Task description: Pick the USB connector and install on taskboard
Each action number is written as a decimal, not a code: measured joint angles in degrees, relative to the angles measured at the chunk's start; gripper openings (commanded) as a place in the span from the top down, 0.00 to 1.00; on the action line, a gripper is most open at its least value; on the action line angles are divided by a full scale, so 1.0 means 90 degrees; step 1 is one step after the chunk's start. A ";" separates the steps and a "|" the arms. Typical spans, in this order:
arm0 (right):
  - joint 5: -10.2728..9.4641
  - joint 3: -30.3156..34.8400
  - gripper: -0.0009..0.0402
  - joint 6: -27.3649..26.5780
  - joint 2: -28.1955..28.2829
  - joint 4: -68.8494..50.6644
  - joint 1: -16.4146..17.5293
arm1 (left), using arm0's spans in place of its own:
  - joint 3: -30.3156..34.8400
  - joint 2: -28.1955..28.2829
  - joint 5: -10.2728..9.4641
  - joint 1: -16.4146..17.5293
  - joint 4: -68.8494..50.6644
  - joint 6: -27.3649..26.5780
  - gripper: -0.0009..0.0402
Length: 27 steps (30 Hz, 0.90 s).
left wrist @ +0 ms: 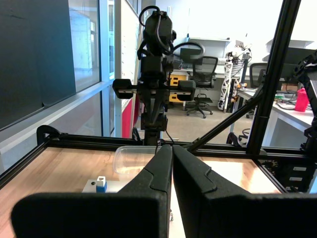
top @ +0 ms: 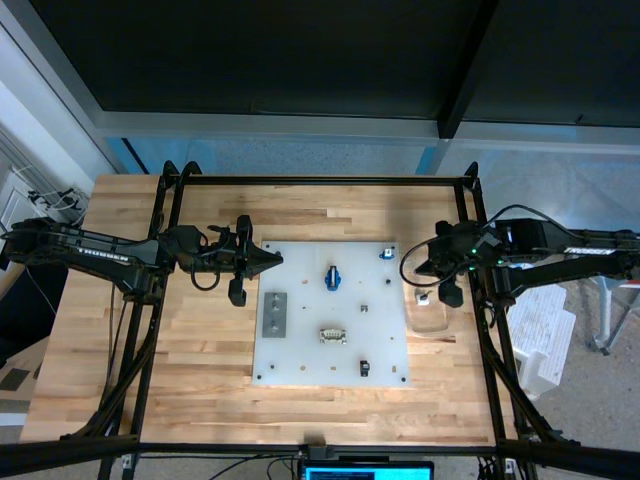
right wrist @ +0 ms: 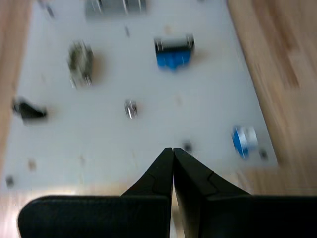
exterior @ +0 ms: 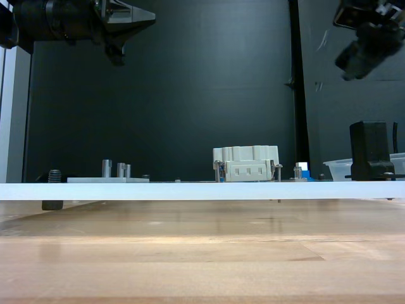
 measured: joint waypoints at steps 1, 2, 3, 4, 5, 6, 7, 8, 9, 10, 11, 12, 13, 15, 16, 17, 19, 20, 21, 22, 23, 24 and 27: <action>0.0002 0.0049 0.98 0.0000 -0.0002 -0.0272 0.0002 | 0.0000 0.0000 0.0000 0.0000 0.0000 -0.0002 0.98; 0.0002 0.0083 0.98 0.0000 0.0000 -0.0525 0.0005 | 0.0000 0.0000 -0.0002 0.0000 0.0000 -0.0002 0.98; 0.0002 0.0102 0.98 0.0000 0.0000 -0.0743 0.0007 | 0.0000 0.0000 0.0000 0.0000 0.0002 0.0000 0.98; 0.0002 0.0107 0.98 0.0000 0.0000 -0.0933 0.0007 | 0.0000 0.0000 -0.0002 0.0000 0.0000 -0.0002 0.98; 0.0002 0.0107 0.98 0.0000 0.0000 -0.1083 0.0010 | 0.0000 0.0000 0.0000 0.0000 0.0002 0.0000 0.98; 0.0002 0.0107 0.98 0.0000 0.0000 -0.1209 0.0015 | 0.0000 0.0000 0.0000 0.0000 0.0002 -0.0002 0.98; 0.0002 0.0107 0.98 0.0000 0.0000 -0.1311 0.0017 | 0.0000 0.0000 0.0000 0.0000 0.0000 0.0000 0.98; 0.0002 0.0104 0.98 -0.0002 0.0000 -0.1392 0.0019 | 0.0000 0.0000 0.0000 0.0000 0.0000 0.0000 0.98; 0.0002 0.0090 0.98 -0.0024 0.0010 -0.1462 0.0022 | 0.0000 0.0000 -0.0002 0.0000 0.0002 0.0000 0.98; 0.0000 0.0058 0.98 -0.0036 0.0019 -0.1532 0.0022 | 0.0000 0.0000 0.0000 0.0000 0.0000 -0.0002 0.98; 0.0000 0.0015 0.98 -0.0046 0.0051 -0.1617 0.0024 | 0.0000 0.0000 -0.0002 0.0000 0.0002 -0.0002 0.98; 0.0000 -0.0034 0.98 -0.0070 0.0085 -0.1673 0.0027 | 0.0000 0.0000 -0.0002 0.0000 0.0000 0.0000 0.98; 0.0000 -0.0080 0.98 -0.0092 0.0138 -0.1693 0.0027 | 0.0000 0.0000 0.0000 0.0000 0.0000 -0.0002 0.98; 0.0000 -0.0175 0.97 -0.0170 0.0267 -0.1717 0.0032 | 0.0000 0.0000 0.0000 0.0000 0.0002 0.0000 0.98; 0.0000 -0.0209 0.97 -0.0197 0.0340 -0.1729 0.0034 | 0.0000 0.0000 0.0000 0.0000 0.0000 0.0000 0.98; 0.0000 -0.0238 0.96 -0.0216 0.0420 -0.1722 0.0034 | 0.0000 0.0000 0.0000 0.0000 0.0000 -0.0002 0.98; 0.0000 -0.0262 0.93 -0.0240 0.0578 -0.1715 0.0039 | 0.0000 0.0000 -0.0002 0.0000 0.0000 -0.0002 0.98; -0.0005 -0.0265 0.92 -0.0265 0.0656 -0.1712 0.0039 | 0.0000 0.0000 0.0000 0.0000 0.0002 -0.0002 0.98; -0.0015 -0.0265 0.90 -0.0294 0.0738 -0.1712 0.0041 | 0.0000 0.0000 0.0000 0.0000 0.0002 -0.0002 0.98; -0.0027 -0.0267 0.88 -0.0313 0.0816 -0.1710 0.0049 | 0.0000 0.0000 -0.0002 0.0000 0.0002 -0.0002 0.98; -0.0036 -0.0270 0.86 -0.0316 0.0894 -0.1710 0.0053 | 0.0000 0.0000 0.0000 0.0000 0.0000 -0.0002 0.98; -0.0049 -0.0270 0.84 -0.0321 0.0967 -0.1710 0.0061 | 0.0000 0.0000 0.0000 0.0000 0.0000 -0.0002 0.98; -0.0063 -0.0272 0.79 -0.0330 0.1171 -0.1702 0.0109 | 0.0000 0.0000 -0.0002 0.0000 0.0002 0.0000 0.98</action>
